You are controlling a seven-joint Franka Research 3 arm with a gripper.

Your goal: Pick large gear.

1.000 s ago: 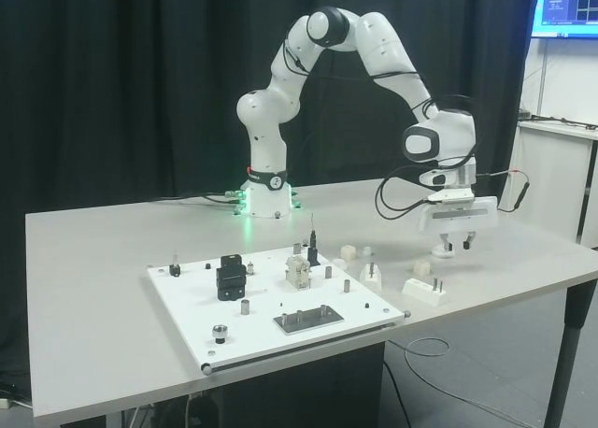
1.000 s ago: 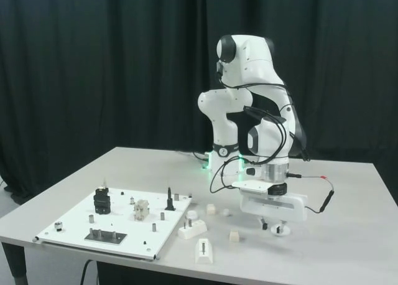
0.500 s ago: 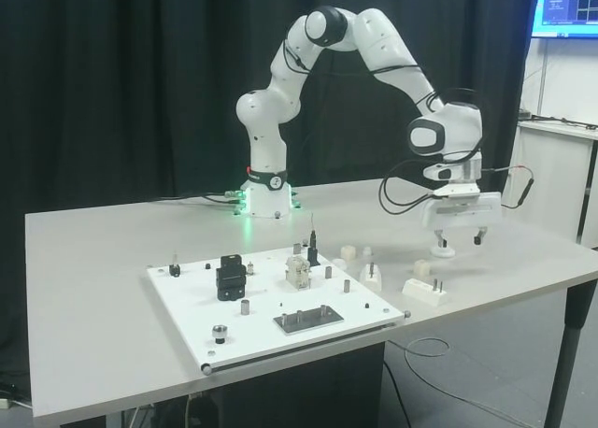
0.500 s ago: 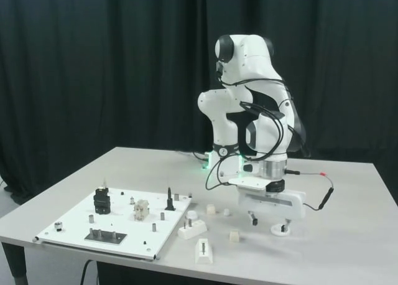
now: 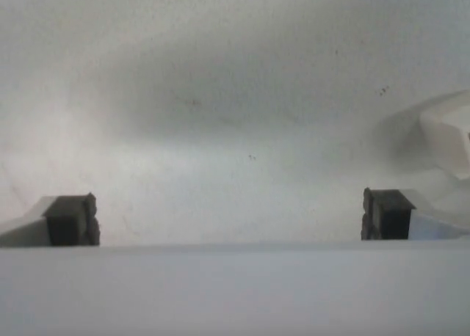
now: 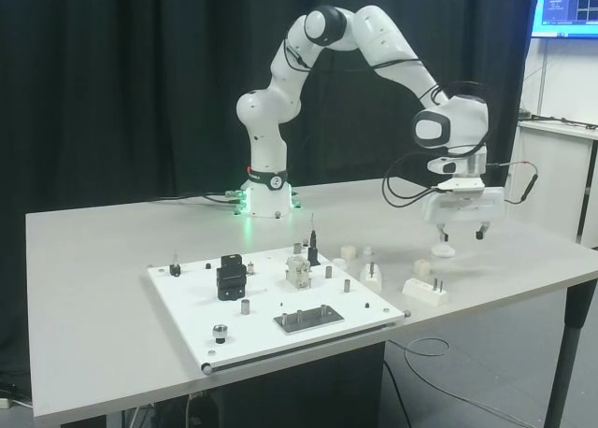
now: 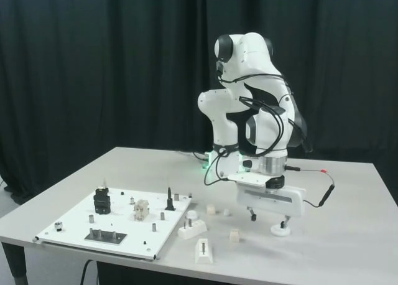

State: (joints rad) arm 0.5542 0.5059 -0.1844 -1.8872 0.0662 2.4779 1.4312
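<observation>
Above the large gear [image 7: 280, 230], jaws wide apart, holding nothing

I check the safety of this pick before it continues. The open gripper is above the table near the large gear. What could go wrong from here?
1. The gripper hangs open with nothing between its fingers; the large gear lies on the table off to one side, so a straight descent would probably miss it.
2. The cable loops beside the gripper and might snag or push the gear.

Room views evenly lit against black curtain [image 6: 121, 82]; wrist view blurred, soft shadow on table [image 5: 220, 94].
</observation>
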